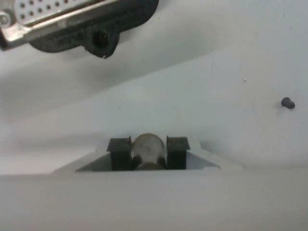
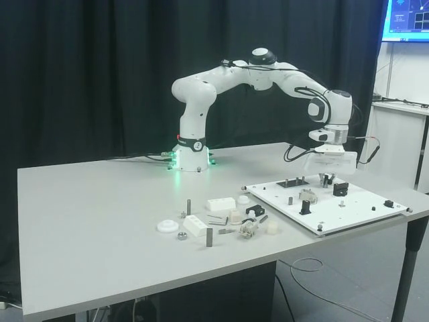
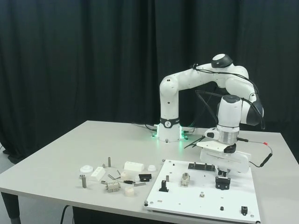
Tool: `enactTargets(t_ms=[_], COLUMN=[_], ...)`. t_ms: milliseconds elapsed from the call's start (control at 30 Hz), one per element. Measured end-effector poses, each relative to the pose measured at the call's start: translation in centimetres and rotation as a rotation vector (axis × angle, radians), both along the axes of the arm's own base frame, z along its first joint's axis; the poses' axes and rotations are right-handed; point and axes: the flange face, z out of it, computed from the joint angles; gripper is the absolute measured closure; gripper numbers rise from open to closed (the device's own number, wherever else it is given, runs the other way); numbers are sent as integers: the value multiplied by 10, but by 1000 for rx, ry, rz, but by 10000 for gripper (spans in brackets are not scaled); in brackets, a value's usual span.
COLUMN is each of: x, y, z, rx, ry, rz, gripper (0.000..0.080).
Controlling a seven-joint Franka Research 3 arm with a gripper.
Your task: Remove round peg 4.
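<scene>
One room camera stands off a front corner of the table (image 2: pixel 100 221), looking across it at the arm (image 2: pixel 268 74) and the white board (image 2: pixel 348 208) from some way back. The other faces the table's front edge squarely, also at a distance. Both share arm, board and scattered parts (image 3: pixel 117 179). The wrist camera looks down, very close to the board.

arm (image 3: pixel 196 79): white, rounded | black cables | base: green glow
</scene>
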Motion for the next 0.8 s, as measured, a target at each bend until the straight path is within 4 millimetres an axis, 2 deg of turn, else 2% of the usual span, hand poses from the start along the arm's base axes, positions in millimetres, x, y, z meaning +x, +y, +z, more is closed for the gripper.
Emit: enactTargets(t_ms=[433, 800], x=[-2, -3], y=[-2, -6], z=[2, 17], rx=[10, 29], ry=[-13, -32], rz=[12, 27], gripper=[651, 652])
